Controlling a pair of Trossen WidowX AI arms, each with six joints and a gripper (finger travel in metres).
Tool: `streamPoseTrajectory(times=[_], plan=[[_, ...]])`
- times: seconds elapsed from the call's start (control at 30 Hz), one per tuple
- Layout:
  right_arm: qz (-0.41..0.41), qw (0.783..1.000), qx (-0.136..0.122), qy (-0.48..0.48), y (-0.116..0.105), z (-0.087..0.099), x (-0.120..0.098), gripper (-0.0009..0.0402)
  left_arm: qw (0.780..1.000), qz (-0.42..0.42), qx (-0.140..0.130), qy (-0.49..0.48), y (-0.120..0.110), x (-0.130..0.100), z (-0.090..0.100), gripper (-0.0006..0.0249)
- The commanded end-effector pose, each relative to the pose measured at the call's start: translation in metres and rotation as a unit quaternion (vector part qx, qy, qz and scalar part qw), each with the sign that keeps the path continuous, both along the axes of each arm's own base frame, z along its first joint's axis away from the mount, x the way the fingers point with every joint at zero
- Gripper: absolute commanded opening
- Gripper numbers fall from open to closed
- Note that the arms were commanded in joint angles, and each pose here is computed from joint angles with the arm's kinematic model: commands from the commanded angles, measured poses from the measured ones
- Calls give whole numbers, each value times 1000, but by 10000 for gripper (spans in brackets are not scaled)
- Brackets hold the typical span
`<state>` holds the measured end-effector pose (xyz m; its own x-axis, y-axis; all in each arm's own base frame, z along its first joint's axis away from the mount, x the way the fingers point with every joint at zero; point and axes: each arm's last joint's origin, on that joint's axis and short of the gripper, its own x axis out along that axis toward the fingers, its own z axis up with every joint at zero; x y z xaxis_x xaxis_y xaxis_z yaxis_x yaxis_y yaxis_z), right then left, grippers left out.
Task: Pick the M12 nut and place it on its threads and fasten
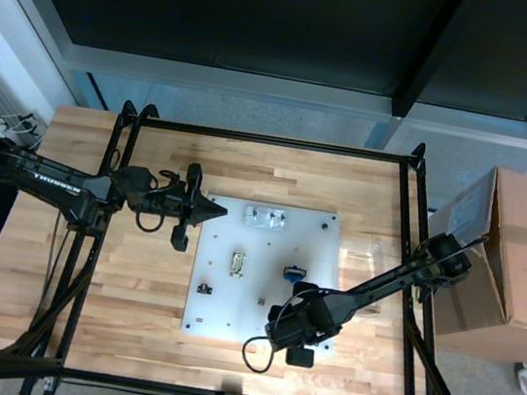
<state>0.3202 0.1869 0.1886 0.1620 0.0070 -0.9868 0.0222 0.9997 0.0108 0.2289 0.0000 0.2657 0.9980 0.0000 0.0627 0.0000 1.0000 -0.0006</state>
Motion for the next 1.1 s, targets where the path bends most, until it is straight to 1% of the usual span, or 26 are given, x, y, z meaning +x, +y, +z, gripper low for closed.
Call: streamPoseTrajectory(times=[0.03, 0.1, 0.13, 0.17, 0.23, 0.27, 0.3, 0.33, 0.5, 0.73, 0.8, 0.97, 1.03, 1.1], plan=[[-1, 1000, -1, -7, 2, -5, 3, 0, 1000, 0, 0, 0, 0, 0, 0, 0], [-1, 1000, 4, -5, 3, -8, 5, 0, 1000, 0, 0, 0, 0, 0, 0, 0], [2, 1000, 13, 1, 4, -9, 5, 0, 1000, 0, 0, 0, 0, 0, 0, 0], [7, 999, 31, 13, 5, -10, 4, 0, 1000, 0, 0, 0, 0, 0, 0, 0], [33, 992, 106, 53, 9, -6, 1, 0, 1000, 0, 0, 0, 0, 0, 0, 0], [44, 987, 136, 69, 10, -4, -1, 0, 1000, 0, 0, 0, 0, 0, 0, 0], [46, 985, 149, 78, 10, -2, -3, 0, 1000, 0, 0, 0, 0, 0, 0, 0], [45, 984, 150, 81, 10, -1, -4, 0, 1000, 0, 0, 0, 0, 0, 0, 0], [35, 992, 102, 58, 6, 1, -4, 0, 1000, 0, 0, 0, 0, 0, 0, 0], [-1, 1000, 2, 3, -1, 3, -1, 0, 1000, 0, 0, 0, 0, 0, 0, 0], [-4, 1000, -16, -10, -2, 3, 0, 0, 1000, 0, 0, 0, 0, 0, 0, 0], [-11, 1000, -3, -29, 0, 0, 4, 0, 1000, 0, 0, -1, 0, 0, 0, 0], [-14, 1000, -3, -25, 1, -3, 5, 0, 1000, 0, 0, 0, 0, 0, 0, 0], [-11, 1000, 9, -14, 2, -6, 4, 0, 1000, 0, 0, 0, 0, 0, 0, 0]])
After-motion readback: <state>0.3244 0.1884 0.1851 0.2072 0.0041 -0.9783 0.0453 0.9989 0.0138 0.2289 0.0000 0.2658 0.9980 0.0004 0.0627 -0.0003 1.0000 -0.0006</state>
